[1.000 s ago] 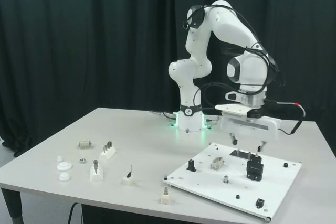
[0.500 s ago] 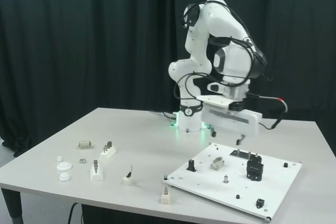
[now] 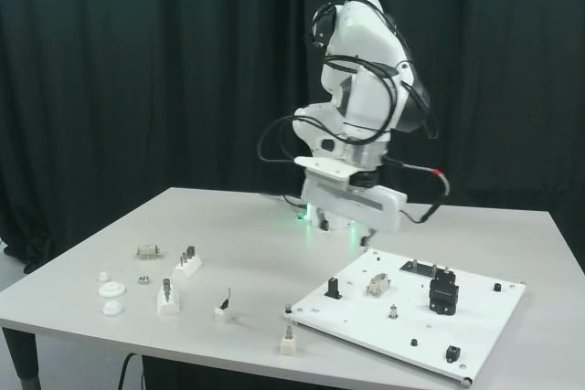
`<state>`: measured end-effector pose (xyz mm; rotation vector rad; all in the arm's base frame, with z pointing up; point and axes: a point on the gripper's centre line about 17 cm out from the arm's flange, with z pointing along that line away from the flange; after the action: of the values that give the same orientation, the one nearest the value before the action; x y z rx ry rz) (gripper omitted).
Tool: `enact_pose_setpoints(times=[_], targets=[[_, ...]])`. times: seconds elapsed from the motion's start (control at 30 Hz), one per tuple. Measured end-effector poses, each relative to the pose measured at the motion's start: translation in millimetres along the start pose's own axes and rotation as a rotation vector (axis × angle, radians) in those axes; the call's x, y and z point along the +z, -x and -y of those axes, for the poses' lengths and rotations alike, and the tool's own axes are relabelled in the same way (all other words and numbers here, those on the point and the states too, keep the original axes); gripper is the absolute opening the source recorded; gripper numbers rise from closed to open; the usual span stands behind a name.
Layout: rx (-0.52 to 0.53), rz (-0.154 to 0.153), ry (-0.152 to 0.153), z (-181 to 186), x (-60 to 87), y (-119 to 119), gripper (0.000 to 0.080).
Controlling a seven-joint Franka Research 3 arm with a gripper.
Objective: Pick USB.
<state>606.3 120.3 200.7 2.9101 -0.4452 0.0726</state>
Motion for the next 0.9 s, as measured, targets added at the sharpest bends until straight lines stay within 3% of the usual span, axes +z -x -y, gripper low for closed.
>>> enact_pose_setpoints(times=[0.2, 0.5, 0.9], targets=[[-0.006, 0.008, 0.027, -39.3, 8.1, -17.3, 0.0800], [-0.006, 0.036, 0.042, -91.1, 29.3, -31.3, 0.0800], [-0.022, 0.009, 0.008, -132.5, 69.9, -48.0, 0.0800]])
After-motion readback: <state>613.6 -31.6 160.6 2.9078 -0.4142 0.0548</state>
